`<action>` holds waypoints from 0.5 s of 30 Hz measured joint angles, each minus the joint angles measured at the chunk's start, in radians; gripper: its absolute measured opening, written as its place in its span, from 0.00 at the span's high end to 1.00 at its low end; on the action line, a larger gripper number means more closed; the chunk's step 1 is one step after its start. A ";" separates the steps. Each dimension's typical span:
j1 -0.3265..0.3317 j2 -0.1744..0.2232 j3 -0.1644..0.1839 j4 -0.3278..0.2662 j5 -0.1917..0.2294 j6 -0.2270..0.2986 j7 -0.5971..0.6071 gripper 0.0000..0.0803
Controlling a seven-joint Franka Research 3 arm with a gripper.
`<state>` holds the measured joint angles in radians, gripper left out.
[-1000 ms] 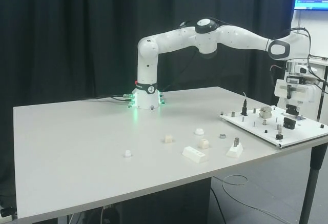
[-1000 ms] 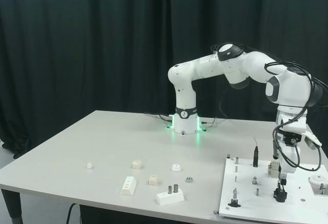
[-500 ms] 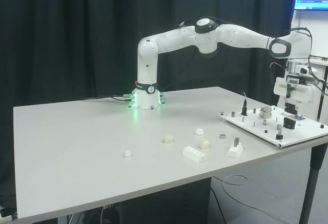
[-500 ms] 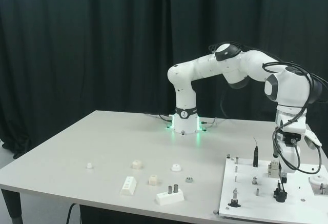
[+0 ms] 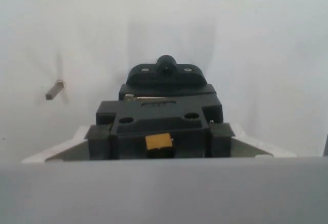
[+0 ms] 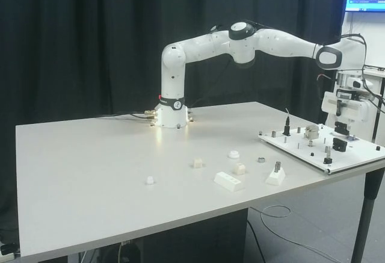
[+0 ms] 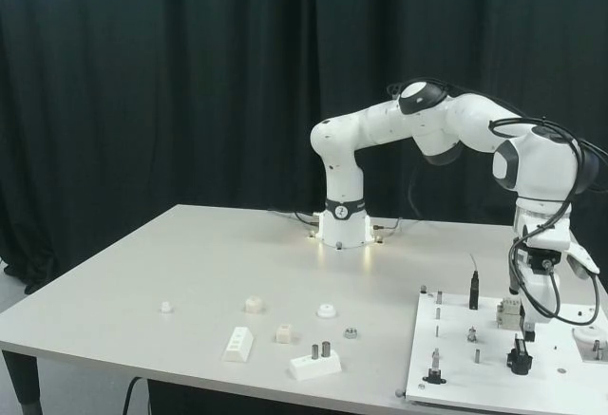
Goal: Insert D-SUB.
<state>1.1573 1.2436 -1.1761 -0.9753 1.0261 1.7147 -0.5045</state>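
The black D-SUB connector (image 5: 160,121) sits on the white task board (image 5: 256,55), at its far right end. It shows small and dark in the first room view (image 6: 338,145) and the second room view (image 7: 518,360). My gripper (image 5: 160,142) hangs just above it, open, with a black fingertip (image 5: 98,141) on each side of the connector body. In the room views the gripper (image 6: 342,129) (image 7: 525,331) stands a little over the board (image 6: 361,154), apart from the connector.
Several pegs and small fixtures stand on the board, among them a black plug with a thin wire (image 6: 287,129) and a short peg (image 5: 55,89). White blocks (image 6: 228,181) (image 6: 275,176), small white pieces and a nut (image 6: 261,159) lie on the grey table.
The gripper has risen slightly off the connector, which stays on the board. The light at the arm's base has gone from green to white.
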 joint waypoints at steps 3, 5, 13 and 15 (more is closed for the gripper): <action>-0.001 0.003 0.001 0.000 -0.002 0.005 0.000 0.52; -0.001 0.005 0.002 0.000 -0.004 0.008 0.000 0.52; -0.006 0.011 0.006 0.000 -0.014 0.015 0.000 0.52; -0.007 0.012 0.008 0.000 -0.016 0.017 0.000 0.52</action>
<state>1.1501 1.2551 -1.1679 -0.9753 1.0105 1.7318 -0.5047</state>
